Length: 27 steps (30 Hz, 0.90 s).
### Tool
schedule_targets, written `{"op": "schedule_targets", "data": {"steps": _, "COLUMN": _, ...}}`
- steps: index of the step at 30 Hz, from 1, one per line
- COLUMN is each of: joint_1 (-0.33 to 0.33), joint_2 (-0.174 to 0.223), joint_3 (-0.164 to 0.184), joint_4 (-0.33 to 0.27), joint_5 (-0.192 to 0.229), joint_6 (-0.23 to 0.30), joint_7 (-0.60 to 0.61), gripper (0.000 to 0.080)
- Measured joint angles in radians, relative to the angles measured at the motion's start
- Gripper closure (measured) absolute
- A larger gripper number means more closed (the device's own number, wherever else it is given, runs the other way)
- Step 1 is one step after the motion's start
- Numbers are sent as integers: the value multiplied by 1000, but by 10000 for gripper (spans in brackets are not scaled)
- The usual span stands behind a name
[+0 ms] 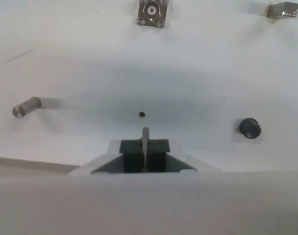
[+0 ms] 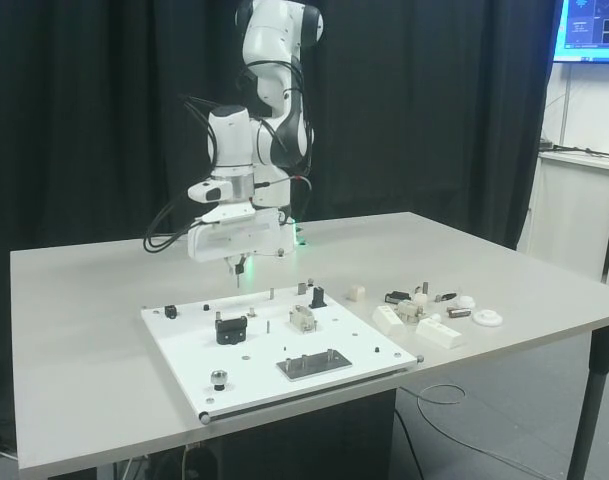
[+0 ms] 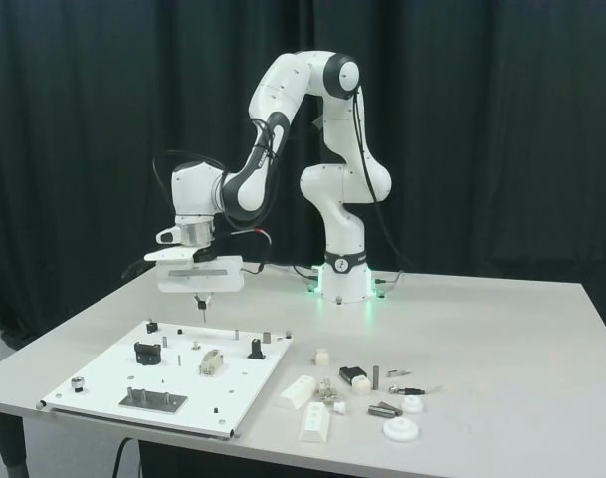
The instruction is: Place round peg 1.
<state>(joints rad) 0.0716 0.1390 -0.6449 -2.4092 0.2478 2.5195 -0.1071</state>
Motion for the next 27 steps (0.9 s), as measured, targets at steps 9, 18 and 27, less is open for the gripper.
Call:
{"op": "schedule_targets", "data": {"steps": 9, "joint_1": 0, "joint_2": -4, "joint_3": 0, "joint_4": 0, "joint_5": -16, "joint_6": -2, "joint_7": 14, "gripper": 787}}
{"op": "schedule_targets", "data": {"steps": 18, "joint_1": 0, "joint_2": -4, "joint_3": 0, "joint_4": 0, "joint_5": -19, "joint_6": -2, "joint_7": 16, "gripper": 787}}
{"op": "schedule_targets", "data": {"steps": 27, "joint_1": 0, "joint_2": -4, "joint_3": 0, "joint_4": 1, "joint_5": -19, "joint_6": -2, "joint_7": 16, "gripper": 787}}
